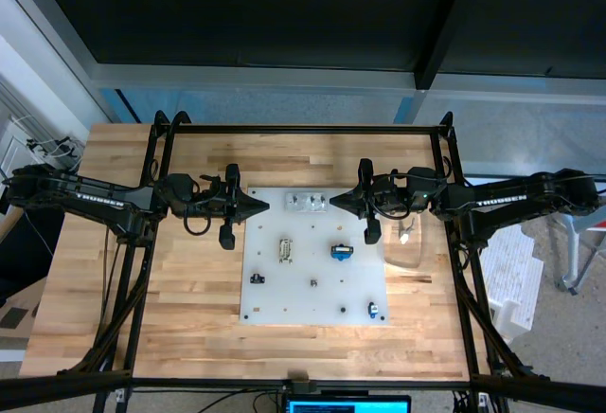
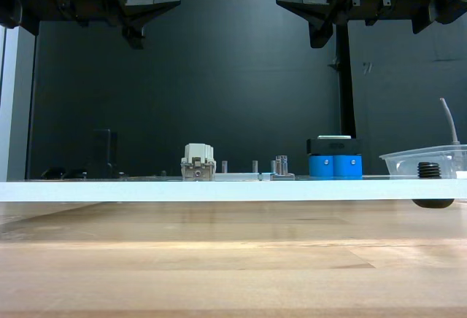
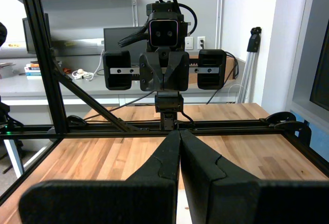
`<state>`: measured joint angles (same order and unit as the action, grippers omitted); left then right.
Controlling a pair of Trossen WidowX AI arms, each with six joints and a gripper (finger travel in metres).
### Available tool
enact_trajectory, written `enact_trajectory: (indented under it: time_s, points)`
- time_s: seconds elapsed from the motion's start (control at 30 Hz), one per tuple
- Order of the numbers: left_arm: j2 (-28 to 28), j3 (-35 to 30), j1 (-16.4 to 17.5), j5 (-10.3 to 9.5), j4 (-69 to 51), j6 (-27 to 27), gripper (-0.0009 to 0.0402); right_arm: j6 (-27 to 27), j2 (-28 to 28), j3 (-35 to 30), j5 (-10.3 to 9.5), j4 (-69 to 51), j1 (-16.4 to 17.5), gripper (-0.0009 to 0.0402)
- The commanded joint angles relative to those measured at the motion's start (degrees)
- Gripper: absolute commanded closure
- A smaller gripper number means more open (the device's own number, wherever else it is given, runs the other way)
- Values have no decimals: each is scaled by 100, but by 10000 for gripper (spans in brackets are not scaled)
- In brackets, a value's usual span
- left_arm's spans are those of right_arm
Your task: Pick the RJ45 connector and install on taskboard
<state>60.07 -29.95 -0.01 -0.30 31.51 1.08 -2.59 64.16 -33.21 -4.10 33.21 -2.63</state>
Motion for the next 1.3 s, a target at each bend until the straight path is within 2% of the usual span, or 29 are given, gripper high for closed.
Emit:
enact_trajectory:
  time_s: [0.03, 0.3, 0.53, 1.03, 1.13, 1.3]
  points:
    - [4, 0, 0, 2, 2, -2, 393, -2, 2, 0, -7, -2, 4, 393]
    - [2, 0, 2, 2, 2, -2, 393, -22, 2, 0, -7, -2, 4, 393]
    - [2, 0, 2, 2, 2, -2, 393, -358, -136, -63, -2, -229, 4, 393]
    - [2, 0, 0, 2, 2, -4, 393, -323, -1220, -1141, 15, -4247, 0, 393]
    - [2, 0, 0, 2, 2, -2, 393, -413, -1399, -1366, 153, -5069, 0, 393]
    - [2, 0, 0, 2, 2, -2, 393, -452, -1661, -1635, 164, -6129, 0, 393]
